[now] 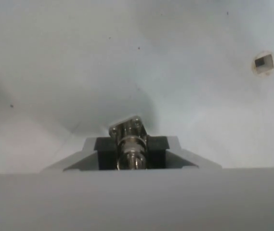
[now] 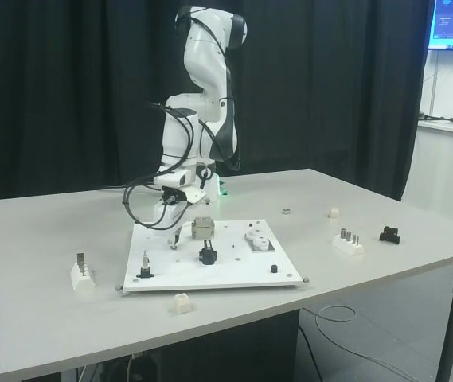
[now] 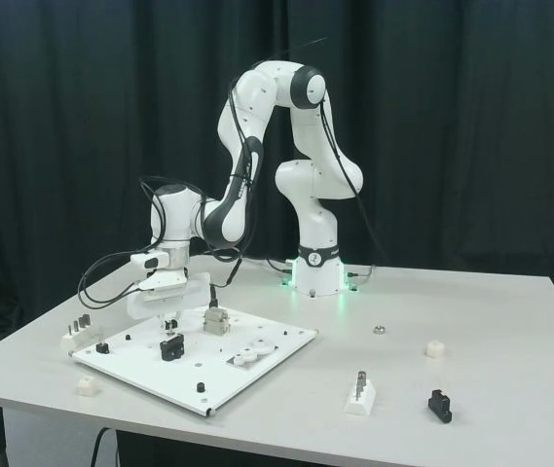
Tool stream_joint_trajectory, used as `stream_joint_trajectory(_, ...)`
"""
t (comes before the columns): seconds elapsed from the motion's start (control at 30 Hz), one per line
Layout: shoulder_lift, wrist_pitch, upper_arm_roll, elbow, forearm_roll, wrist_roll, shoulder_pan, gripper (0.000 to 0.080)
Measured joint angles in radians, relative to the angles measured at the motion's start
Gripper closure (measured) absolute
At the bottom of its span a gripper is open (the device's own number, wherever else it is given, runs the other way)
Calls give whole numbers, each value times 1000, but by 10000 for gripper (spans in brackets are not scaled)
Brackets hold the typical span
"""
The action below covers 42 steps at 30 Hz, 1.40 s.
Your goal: Insert BNC.
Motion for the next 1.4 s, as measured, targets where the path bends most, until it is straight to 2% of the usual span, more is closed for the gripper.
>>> stream_joint_trajectory(0.37,0,-4,0,1,0,-43,0,682)
stream_joint_trajectory(0.87,0,-5,-1,2,0,-215,0,682)
stream_joint_trajectory(1.4,1,-13,-1,5,0,-348,0,682)
